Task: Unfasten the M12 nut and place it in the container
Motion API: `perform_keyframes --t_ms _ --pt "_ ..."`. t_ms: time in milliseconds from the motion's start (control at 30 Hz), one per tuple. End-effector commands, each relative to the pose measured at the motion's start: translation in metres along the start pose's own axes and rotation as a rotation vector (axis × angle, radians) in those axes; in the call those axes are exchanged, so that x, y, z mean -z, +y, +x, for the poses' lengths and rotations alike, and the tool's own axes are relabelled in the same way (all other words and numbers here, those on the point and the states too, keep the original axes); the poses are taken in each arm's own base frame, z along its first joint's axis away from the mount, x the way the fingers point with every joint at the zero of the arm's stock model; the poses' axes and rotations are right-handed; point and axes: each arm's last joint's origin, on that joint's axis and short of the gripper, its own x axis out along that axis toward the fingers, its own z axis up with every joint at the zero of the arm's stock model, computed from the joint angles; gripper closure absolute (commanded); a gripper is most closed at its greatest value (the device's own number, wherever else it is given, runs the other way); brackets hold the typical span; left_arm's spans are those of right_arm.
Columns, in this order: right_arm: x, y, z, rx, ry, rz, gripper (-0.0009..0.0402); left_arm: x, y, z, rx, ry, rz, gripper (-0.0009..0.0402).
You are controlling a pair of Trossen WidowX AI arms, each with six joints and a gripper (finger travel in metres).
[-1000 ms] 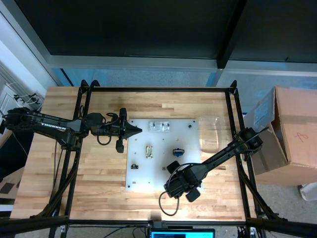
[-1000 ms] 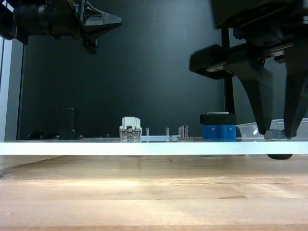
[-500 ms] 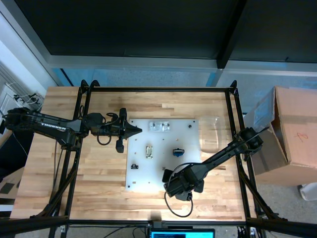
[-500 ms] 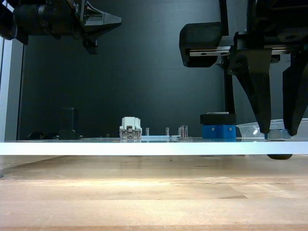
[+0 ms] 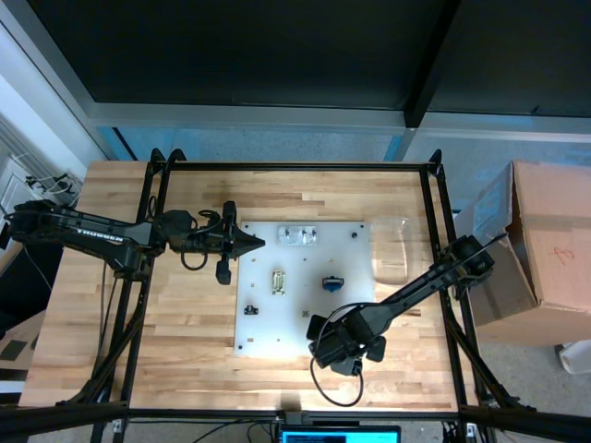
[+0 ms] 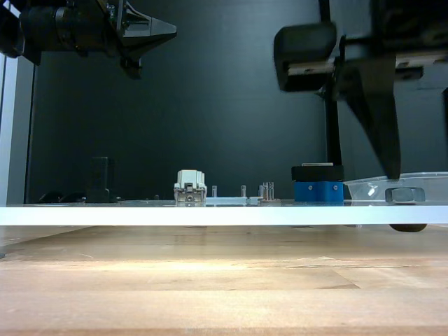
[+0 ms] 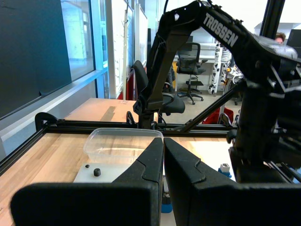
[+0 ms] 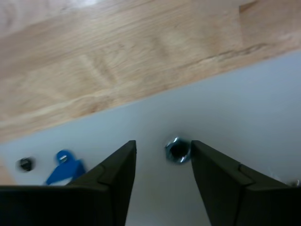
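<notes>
While the closed left tool (image 5: 256, 243) hangs by the left edge of the flat white board (image 5: 263, 328), the open right tool (image 8: 162, 143), above the small silver nut (image 8: 170, 151) on its black stud (image 8: 178, 151), should drop straight and squeeze it evenly.

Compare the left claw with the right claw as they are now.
The left claw is shut; the right claw is open. The left claw hangs high, level, over the far left edge of the board; the right claw points down just above the M12 nut, which sits on its stud near the near right edge. Neither holds anything.
</notes>
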Motion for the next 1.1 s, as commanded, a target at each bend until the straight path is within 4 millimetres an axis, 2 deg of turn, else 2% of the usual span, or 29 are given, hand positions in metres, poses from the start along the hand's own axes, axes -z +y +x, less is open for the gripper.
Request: perform_keyframes --t_ms 33,100,200,300,367,433,533,733,1100 --pt "0.001 -0.001 -0.015 0.006 0.008 0.138 0.0214 0.000 0.000 0.000 0.000 0.000 0.000 0.0393" --pt "0.001 -0.002 -0.023 0.014 -0.003 0.280 0.0221 0.000 0.000 0.000 0.000 0.000 0.000 0.0393" --pt "0.002 -0.004 -0.030 0.024 -0.025 0.593 0.0249 0.000 0.000 0.000 0.000 0.000 0.000 0.0393" --pt "0.005 -0.007 -0.032 0.003 -0.040 0.906 0.0300 0.000 0.000 0.000 0.000 0.000 0.000 0.0393" --pt "0.006 -0.006 -0.031 -0.025 -0.042 1.016 0.0345 0.000 0.000 0.000 0.000 0.000 0.000 0.0393" --pt "0.006 -0.005 -0.028 -0.054 -0.046 1.074 0.0394 0.000 0.000 0.000 0.001 0.000 0.000 0.0393" --pt "0.006 -0.003 -0.023 -0.078 -0.049 1.158 0.0384 0.000 0.000 0.000 0.000 0.000 0.000 0.0393" --pt "0.004 0.001 -0.007 -0.086 -0.083 1.269 0.0394 0.000 0.000 0.000 0.000 0.000 0.000 0.0393" --pt "0.009 0.006 0.012 -0.075 -0.084 1.299 0.0394 0.000 0.000 0.000 0.000 0.000 0.000 0.0393"
